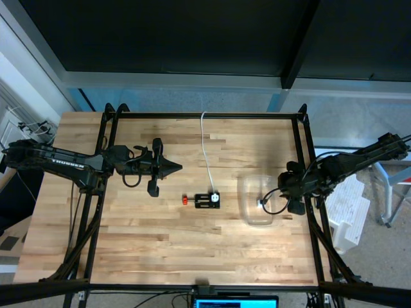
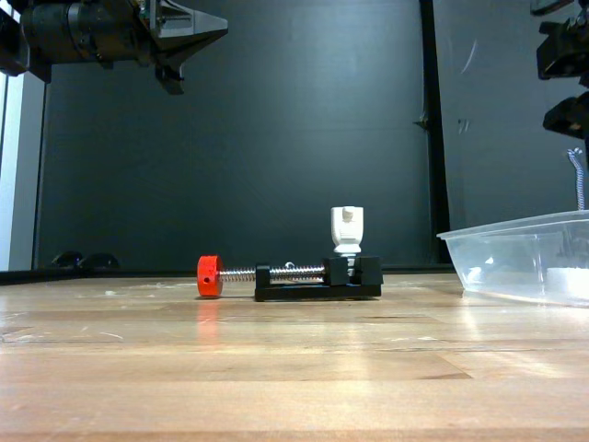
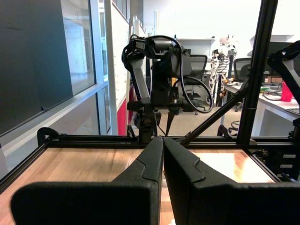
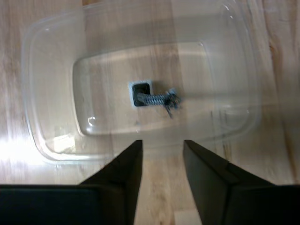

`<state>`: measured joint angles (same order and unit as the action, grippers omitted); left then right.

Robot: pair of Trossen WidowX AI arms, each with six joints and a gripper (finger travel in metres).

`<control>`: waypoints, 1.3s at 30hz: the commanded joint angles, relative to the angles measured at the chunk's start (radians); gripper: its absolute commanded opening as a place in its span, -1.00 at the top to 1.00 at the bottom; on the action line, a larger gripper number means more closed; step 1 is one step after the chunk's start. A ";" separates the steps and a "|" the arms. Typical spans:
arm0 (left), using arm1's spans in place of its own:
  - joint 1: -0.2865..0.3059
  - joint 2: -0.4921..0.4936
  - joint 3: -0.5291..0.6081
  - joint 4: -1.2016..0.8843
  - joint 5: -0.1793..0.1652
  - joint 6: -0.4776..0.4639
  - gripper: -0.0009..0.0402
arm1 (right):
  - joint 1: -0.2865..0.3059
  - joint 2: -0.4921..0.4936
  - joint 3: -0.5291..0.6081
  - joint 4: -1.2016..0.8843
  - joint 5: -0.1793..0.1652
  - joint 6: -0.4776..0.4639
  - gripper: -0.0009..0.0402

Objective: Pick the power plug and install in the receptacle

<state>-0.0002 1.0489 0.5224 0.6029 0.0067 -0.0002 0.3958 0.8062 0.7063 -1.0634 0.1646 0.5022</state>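
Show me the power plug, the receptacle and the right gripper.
power plug (image 4: 152, 99): right wrist view, on its dark stem, inside the tray (image 4: 49, 93).
receptacle (image 1: 205, 201): high view, on its black block.
right gripper (image 4: 161, 143): right wrist view, between open fingers, above the tray.
left gripper (image 1: 177, 168): high view, shut fingertips, raised, left of receptacle.

The dark, short-stemmed plug (image 4: 151, 98) lies flat in the tray (image 4: 29, 93), well apart from the black, red-knobbed receptacle (image 1: 207, 200) on the table (image 1: 160, 247).

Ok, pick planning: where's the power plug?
Dark plug in the clear plastic tray, high view's right, below the open right end effector; shut left end effector hovers left.
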 commanded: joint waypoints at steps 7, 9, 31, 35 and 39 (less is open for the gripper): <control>0.000 0.000 0.000 0.000 0.000 0.000 0.96 | 0.002 0.019 -0.063 0.134 0.001 0.059 0.05; 0.000 0.000 0.000 0.000 0.000 0.000 0.96 | 0.002 0.025 -0.076 0.173 0.002 0.058 0.05; 0.000 0.000 0.000 0.000 0.000 0.000 0.96 | -0.019 0.169 -0.156 0.367 0.009 -0.093 0.06; 0.000 0.000 0.000 0.000 0.000 0.000 0.96 | -0.025 0.194 -0.159 0.398 0.008 -0.105 0.09; 0.000 0.000 0.000 0.000 0.000 0.000 0.96 | -0.030 0.225 -0.159 0.413 0.007 -0.128 0.13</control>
<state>-0.0002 1.0489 0.5224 0.6025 0.0067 -0.0002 0.3683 1.0222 0.5465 -0.6559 0.1726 0.3779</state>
